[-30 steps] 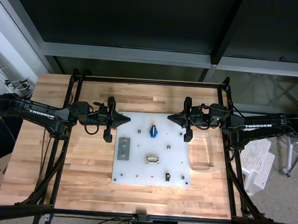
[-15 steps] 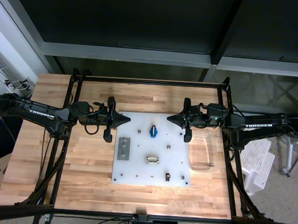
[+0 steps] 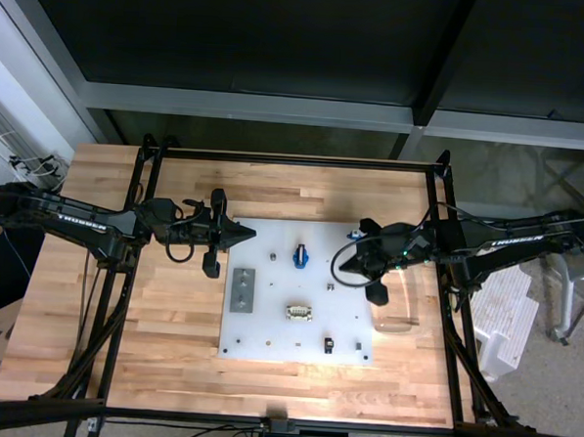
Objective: Remove the 16mm bar from the taskboard and place in the container
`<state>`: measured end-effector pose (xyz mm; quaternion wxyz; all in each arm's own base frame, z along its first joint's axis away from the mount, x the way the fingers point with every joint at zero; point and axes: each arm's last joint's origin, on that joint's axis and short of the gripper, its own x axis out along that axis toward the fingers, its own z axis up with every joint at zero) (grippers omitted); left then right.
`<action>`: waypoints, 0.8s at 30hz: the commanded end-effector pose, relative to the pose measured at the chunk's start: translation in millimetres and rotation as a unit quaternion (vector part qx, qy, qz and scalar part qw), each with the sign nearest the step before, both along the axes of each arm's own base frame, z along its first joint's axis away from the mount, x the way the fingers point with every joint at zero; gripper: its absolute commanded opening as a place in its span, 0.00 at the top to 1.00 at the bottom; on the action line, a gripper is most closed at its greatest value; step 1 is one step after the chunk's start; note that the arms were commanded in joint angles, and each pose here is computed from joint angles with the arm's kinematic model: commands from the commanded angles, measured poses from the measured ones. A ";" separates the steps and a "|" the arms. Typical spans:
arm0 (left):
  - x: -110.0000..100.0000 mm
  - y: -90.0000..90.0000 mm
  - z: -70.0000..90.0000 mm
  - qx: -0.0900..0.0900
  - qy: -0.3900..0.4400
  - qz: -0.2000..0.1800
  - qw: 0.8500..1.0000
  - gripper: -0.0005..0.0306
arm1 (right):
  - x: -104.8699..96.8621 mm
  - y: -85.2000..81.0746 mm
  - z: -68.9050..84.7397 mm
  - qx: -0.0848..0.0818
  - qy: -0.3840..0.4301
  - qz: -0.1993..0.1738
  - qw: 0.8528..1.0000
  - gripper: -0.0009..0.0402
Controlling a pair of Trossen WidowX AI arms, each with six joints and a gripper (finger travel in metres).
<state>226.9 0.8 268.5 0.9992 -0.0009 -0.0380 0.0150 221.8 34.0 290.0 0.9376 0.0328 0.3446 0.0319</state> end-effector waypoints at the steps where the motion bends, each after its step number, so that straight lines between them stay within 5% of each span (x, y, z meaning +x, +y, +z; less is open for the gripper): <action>1: 0.0 0.0 0.0 0.000 0.000 0.000 1.000 0.98 | -0.8 12.7 1.6 0.000 0.058 0.018 0.998 0.98; 13: 0.0 0.0 0.0 0.000 0.000 0.000 1.000 0.98 | -0.9 55.1 -5.7 -0.013 0.185 0.070 0.980 0.94; 24: 0.0 0.1 0.0 0.000 0.000 0.000 1.000 0.98 | 3.6 86.7 -20.6 -0.037 0.251 0.101 0.962 0.64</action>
